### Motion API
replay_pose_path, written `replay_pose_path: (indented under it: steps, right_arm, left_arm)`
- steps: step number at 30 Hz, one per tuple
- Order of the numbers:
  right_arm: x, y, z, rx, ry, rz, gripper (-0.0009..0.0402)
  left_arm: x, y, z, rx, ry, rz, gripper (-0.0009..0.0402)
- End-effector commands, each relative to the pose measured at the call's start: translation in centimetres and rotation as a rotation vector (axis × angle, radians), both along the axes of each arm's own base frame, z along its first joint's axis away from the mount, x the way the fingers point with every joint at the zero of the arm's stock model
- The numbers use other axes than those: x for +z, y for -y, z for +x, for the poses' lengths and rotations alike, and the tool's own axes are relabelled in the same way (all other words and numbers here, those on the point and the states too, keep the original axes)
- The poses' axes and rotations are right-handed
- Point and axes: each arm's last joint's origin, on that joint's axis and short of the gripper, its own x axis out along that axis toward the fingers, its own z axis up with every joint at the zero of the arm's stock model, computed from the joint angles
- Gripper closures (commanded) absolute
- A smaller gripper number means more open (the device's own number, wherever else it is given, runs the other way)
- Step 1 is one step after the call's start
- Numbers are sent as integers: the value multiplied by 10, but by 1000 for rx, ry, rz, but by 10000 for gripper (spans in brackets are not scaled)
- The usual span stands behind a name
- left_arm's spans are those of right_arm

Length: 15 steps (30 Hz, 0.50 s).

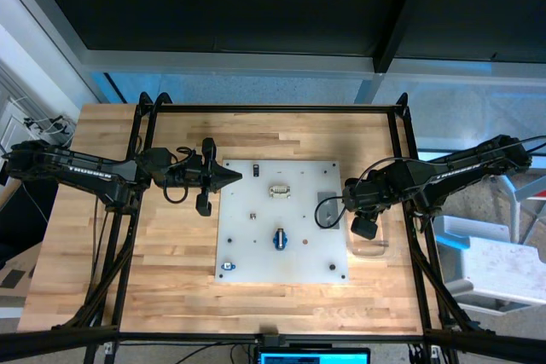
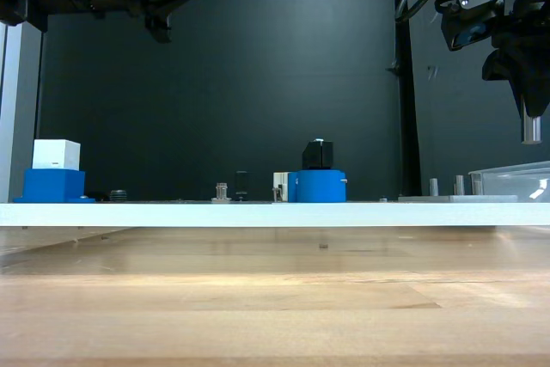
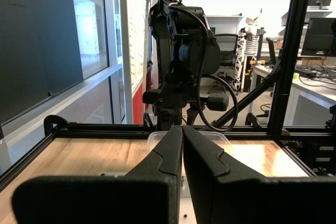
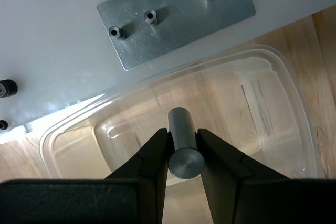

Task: Pick the 16mm cylinder and place it in the taskboard

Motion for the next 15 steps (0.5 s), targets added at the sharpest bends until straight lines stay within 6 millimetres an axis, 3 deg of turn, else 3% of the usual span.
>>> replay_pose_path:
  steps: [1, 15]
  right_arm:
    - [0, 0, 0, 28, 0, -7, 375]
    - [4, -7, 16, 99, -17, -22, 375]
  left_arm:
    - [0, 0, 0, 0, 0, 0, 393]
    - [0, 0, 0, 0, 0, 0, 393]
